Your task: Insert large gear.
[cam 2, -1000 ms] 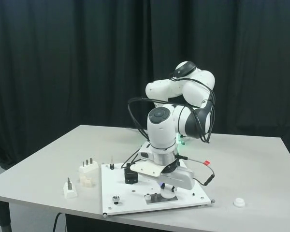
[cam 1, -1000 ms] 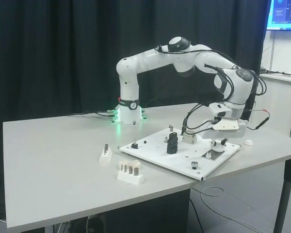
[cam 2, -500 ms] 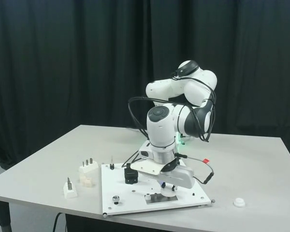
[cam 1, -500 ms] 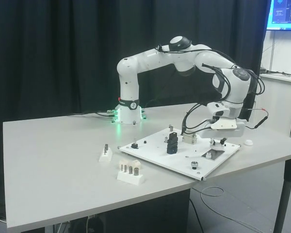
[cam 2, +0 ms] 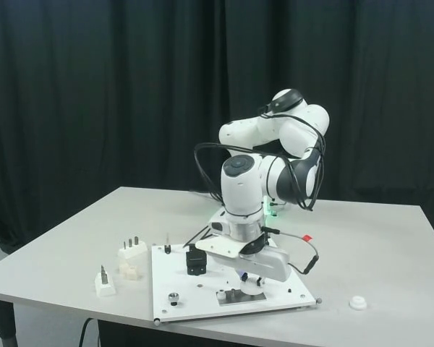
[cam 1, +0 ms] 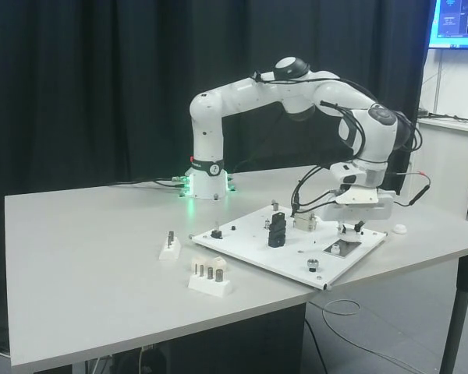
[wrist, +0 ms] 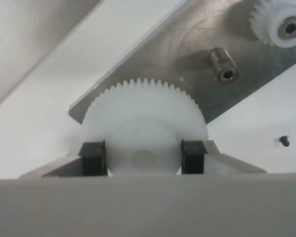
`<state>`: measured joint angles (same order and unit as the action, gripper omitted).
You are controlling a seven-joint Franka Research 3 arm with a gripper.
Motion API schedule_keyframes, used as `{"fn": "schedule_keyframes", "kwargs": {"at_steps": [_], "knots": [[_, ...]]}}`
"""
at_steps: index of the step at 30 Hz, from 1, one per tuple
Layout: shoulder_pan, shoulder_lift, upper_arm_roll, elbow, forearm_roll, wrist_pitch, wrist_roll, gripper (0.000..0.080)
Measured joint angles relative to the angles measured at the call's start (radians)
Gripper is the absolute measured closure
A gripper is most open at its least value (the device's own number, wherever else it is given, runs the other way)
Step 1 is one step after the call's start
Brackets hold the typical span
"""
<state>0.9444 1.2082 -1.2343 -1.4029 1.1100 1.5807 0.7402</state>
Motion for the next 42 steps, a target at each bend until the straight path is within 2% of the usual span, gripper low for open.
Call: {"fn": "schedule_keyframes", "kwargs": {"at_steps": [13,24,32,42], "knots": [[0.061,0.001,-0.031,-0.084,0.041,0.056,0.007,0.0477],[0.111,0.001,-0.052,-0.153,0.076,0.108,0.069,0.0477],[0.135,0.002,-0.059,-0.177,0.08,0.139,0.08,0.0477],[0.143,0.002,-0.061,-0.187,0.081,0.151,0.059,0.0477]]}}
